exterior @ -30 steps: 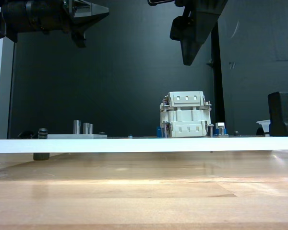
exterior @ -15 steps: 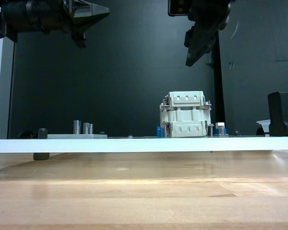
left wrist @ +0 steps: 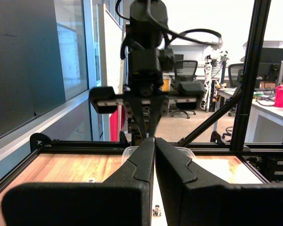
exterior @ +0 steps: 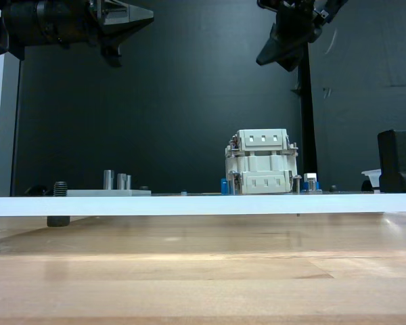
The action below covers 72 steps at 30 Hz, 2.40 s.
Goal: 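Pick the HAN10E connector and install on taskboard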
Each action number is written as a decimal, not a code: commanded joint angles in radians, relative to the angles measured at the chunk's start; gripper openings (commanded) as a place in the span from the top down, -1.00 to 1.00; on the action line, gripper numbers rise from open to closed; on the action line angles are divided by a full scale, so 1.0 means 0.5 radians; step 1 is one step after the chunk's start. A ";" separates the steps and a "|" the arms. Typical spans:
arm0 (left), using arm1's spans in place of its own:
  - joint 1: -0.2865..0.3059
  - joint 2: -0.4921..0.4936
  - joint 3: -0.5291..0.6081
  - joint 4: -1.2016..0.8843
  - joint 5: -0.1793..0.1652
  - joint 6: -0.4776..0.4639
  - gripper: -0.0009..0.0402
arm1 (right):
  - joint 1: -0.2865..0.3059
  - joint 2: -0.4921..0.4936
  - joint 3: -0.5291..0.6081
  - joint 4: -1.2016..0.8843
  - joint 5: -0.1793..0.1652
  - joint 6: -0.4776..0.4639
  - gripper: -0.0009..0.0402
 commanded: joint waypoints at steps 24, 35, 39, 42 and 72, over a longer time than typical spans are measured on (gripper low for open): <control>0.000 0.000 0.001 0.000 0.000 0.000 0.95 | -0.052 -0.457 -0.771 1.585 0.050 0.018 0.96; 0.000 0.000 0.001 0.000 0.000 0.000 0.95 | -0.051 -0.457 -0.945 1.931 0.078 0.091 0.96; 0.000 0.000 0.001 0.000 0.000 0.000 0.95 | -0.051 -0.460 -0.980 1.972 0.076 0.098 0.96; 0.000 0.000 0.001 0.000 0.000 0.000 0.95 | -0.050 -0.460 -1.001 1.980 0.072 0.099 0.96; 0.000 0.000 0.001 0.000 0.000 0.000 0.95 | -0.050 -0.460 -1.015 1.978 0.074 0.105 0.96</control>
